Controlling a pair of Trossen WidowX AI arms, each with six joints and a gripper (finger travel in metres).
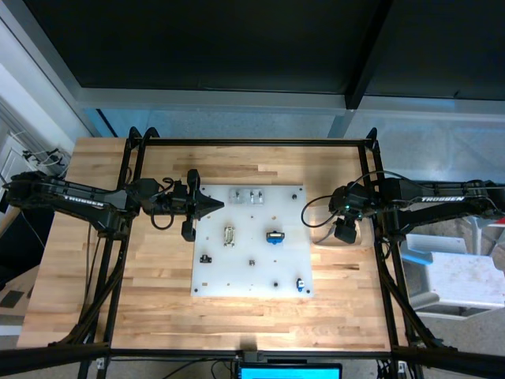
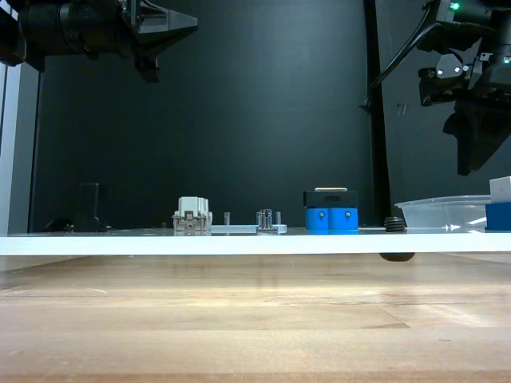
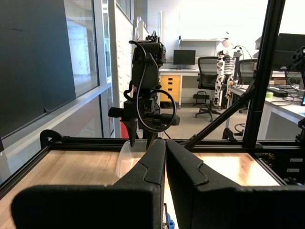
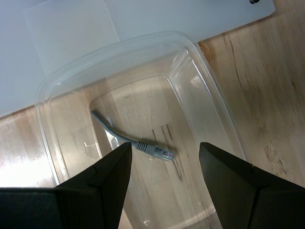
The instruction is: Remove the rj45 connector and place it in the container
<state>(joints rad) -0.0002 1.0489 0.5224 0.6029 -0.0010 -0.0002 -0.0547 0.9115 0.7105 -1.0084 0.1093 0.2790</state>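
Two arms, the left arm (image 1: 79, 199) and right arm (image 1: 438, 197), read TROSSEN beside the board (image 1: 237, 272). The left gripper (image 1: 217, 204), fingers pressed together, hovers over its left edge. The right gripper (image 4: 165, 149) hangs spread above the container (image 4: 119, 47). In it lies the connector (image 4: 157, 151) on a grey cable stub (image 4: 112, 128): probably light, plug hard and slick, latch fragile. Grip the boot.

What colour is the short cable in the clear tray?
Grey cable, clearest in right wrist view, under right gripper; left gripper hovers at board edge.
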